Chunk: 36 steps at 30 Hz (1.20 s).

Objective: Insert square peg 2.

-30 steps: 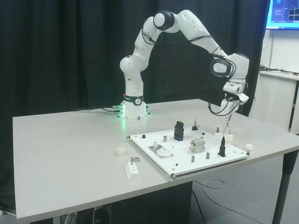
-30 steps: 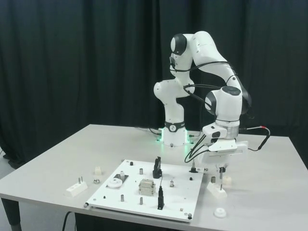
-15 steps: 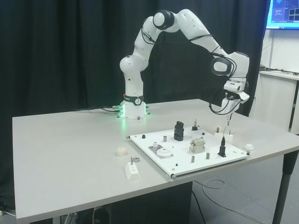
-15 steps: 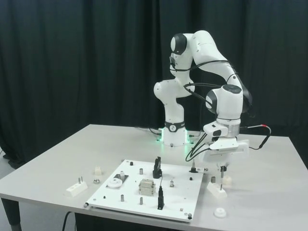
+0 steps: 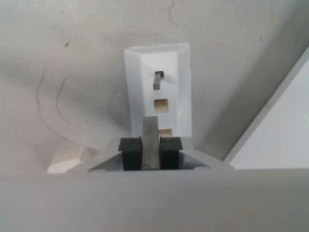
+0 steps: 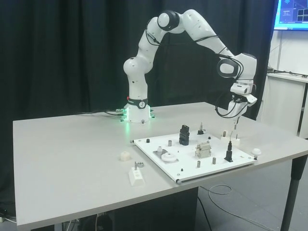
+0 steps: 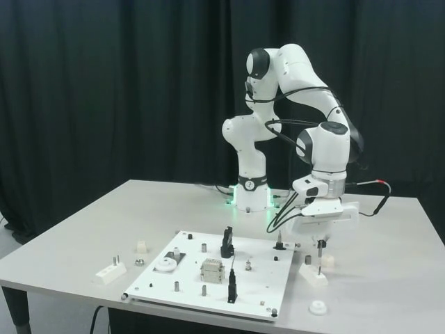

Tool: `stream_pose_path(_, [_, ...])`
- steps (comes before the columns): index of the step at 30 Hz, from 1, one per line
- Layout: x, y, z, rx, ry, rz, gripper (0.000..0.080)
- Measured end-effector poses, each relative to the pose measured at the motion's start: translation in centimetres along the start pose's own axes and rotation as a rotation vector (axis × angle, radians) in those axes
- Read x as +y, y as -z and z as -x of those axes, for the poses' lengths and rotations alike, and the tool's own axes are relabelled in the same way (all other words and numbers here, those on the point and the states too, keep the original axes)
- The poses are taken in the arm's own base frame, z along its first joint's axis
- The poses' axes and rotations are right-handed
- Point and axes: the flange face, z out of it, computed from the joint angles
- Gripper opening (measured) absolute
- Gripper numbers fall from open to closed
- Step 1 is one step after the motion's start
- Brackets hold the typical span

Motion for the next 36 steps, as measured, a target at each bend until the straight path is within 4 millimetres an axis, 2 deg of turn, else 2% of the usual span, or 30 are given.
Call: stream_pose_path(36, [0.12,0.46,-0.47,0.013,0.018,-0.001,0.0074])
